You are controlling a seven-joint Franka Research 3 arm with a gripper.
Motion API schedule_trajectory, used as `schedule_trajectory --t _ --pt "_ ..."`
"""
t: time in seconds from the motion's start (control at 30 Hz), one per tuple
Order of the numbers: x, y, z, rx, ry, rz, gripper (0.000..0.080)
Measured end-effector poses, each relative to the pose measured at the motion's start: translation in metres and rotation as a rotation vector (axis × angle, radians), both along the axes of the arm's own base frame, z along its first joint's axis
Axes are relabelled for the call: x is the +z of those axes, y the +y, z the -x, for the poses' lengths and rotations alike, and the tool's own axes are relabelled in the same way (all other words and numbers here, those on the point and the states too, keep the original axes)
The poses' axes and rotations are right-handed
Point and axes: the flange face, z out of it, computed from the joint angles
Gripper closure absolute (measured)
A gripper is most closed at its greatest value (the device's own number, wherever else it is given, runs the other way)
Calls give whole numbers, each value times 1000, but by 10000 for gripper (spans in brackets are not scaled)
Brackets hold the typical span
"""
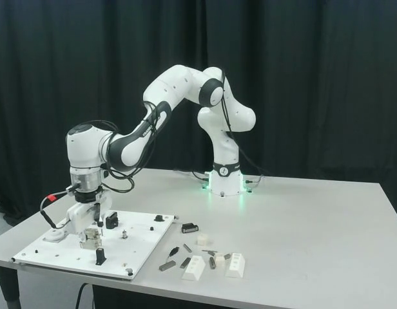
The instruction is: Remove waterproof.
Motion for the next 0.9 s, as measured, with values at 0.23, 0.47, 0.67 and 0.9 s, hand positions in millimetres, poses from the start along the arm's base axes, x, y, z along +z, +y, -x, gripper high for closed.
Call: schedule_trajectory --t 0.23,0.47,0.67,0.9 --pt "-6 -1 3 -2 -2 5 3" --pt "-10 -3 6 -6 -11 16 3" --pt "-8 -3 3 -4 -29 27 102" --pt "-5 -1 -1 7 -51 36 483"
